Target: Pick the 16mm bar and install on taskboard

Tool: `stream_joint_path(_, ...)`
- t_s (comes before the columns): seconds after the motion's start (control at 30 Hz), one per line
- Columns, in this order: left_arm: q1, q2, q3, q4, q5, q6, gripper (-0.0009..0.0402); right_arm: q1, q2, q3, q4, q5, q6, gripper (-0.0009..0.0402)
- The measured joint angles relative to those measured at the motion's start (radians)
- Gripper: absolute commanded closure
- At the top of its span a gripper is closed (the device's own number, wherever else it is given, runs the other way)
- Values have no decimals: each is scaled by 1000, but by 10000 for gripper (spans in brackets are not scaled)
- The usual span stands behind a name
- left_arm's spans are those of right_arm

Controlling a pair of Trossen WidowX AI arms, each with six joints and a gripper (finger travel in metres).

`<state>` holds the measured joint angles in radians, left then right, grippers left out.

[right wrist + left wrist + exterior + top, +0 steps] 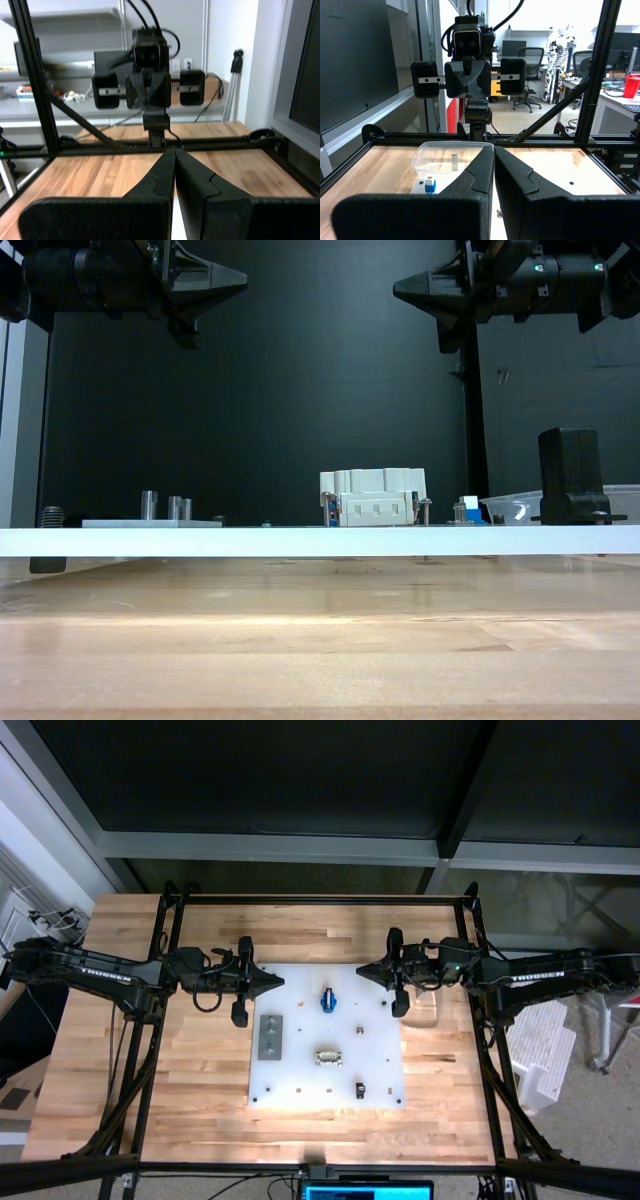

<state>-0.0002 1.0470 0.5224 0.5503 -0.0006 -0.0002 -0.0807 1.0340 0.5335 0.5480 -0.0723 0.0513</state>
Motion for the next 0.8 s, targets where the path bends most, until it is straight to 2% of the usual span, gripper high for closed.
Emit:
stream_joint_path(0.2, 0, 0, 0, 0, 0, 0, 393, -1, -1, 5, -92, 0, 16, 393)
stream_joint_path(0.8, 0, 0, 0, 0, 0, 0, 393, -3, -3, 384, -1137, 1, -10, 393)
